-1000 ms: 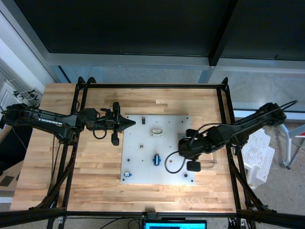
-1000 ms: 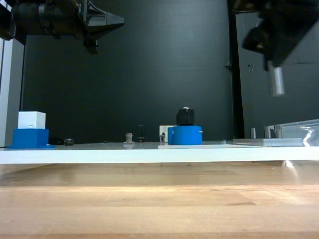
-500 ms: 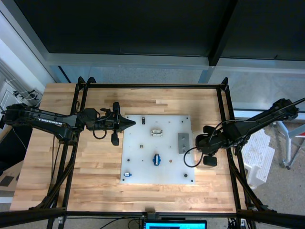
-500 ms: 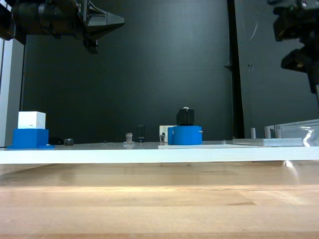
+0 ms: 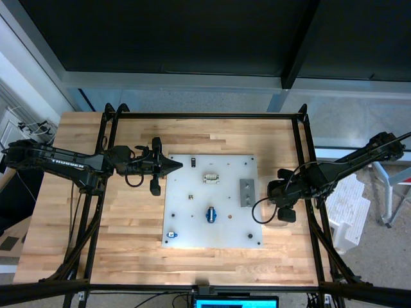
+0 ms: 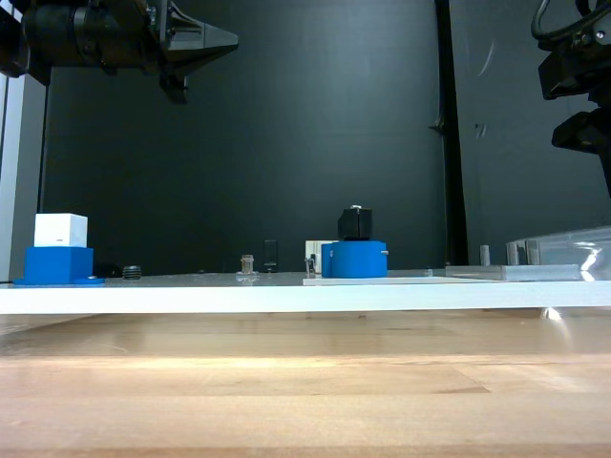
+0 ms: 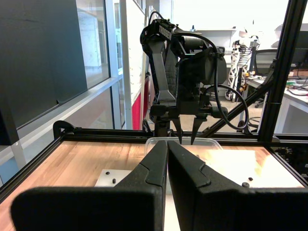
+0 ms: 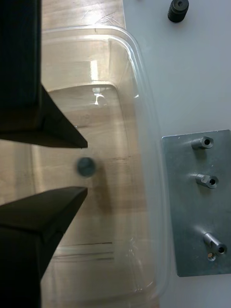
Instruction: Remove the 16mm cylinder and place in the container
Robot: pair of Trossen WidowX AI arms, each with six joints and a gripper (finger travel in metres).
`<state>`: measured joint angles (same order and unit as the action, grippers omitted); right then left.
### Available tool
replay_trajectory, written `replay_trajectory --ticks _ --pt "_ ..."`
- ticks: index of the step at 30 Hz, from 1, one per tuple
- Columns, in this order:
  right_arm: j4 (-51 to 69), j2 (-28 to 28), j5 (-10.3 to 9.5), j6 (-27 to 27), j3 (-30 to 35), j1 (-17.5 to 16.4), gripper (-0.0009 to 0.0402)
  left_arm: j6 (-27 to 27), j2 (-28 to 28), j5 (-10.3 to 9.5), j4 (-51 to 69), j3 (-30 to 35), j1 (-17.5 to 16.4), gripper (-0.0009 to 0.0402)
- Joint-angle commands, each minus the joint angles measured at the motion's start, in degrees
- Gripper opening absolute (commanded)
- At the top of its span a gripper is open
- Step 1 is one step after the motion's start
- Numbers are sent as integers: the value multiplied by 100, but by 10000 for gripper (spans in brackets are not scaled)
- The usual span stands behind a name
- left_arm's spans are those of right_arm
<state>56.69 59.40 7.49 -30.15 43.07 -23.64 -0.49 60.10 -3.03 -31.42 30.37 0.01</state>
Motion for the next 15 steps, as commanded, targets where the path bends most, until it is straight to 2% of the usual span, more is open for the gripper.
replay_trajectory --ticks 1,4,7,15 --pt "0 4 4 59 2 -2 159 -2 2 2 0 0 0 0" --pt "0 7 63 61 2 -2 182 -2 0 2 0 0 0 0" --pt "0 7 208 61 2 2 197 -2 0 2 0 0 -2 0" --pt "-4 7 212 83 2 2 204 -2 0 2 0 0 -2 0"
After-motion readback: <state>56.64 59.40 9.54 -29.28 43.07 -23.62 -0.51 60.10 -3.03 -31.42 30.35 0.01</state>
